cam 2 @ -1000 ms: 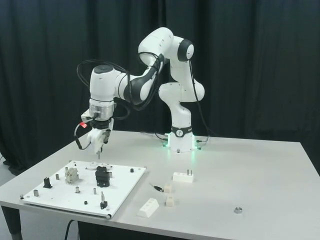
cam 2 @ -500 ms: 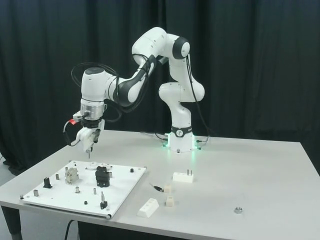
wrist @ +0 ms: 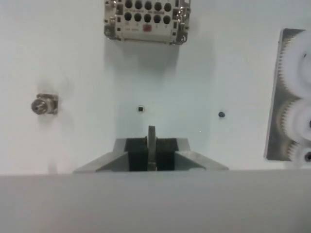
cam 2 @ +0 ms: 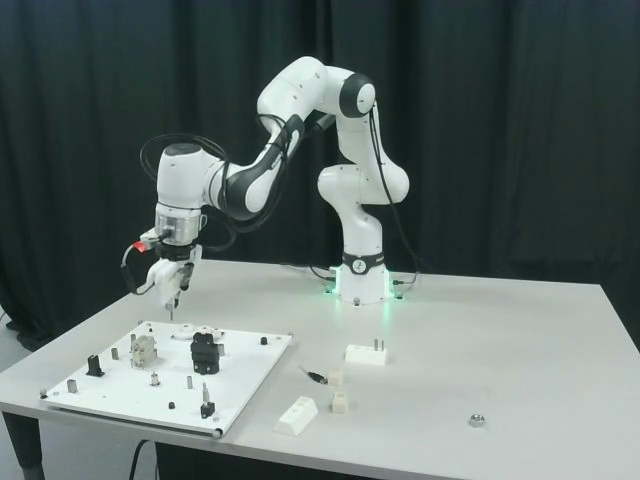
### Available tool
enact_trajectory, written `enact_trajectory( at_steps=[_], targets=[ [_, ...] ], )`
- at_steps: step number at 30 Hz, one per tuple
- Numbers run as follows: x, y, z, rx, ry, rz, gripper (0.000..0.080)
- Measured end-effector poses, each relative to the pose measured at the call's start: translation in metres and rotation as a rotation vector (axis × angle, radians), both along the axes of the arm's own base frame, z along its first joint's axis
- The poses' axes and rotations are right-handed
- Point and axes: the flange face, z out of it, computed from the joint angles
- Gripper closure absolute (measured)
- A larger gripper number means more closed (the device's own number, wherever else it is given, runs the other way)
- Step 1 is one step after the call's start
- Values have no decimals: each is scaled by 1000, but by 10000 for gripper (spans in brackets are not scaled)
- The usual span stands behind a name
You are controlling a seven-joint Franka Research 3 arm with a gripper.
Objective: Insert square peg 1.
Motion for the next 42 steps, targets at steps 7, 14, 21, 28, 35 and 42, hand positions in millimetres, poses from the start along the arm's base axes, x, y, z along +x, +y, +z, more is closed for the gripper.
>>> enact_trajectory(
  at_steps=[7,14,21,28,35,42],
  targets=[
    [-4,-5,-9,20,9,8,771],
    [-6,-9,-16,32,9,8,771],
    [-4,-11,-26,45,-1,22,771],
    [-3,-14,-40,59,-22,41,771],
    [-2,-17,-52,61,-32,50,771],
    [-2,-18,-60,66,-38,54,771]
  ],
)
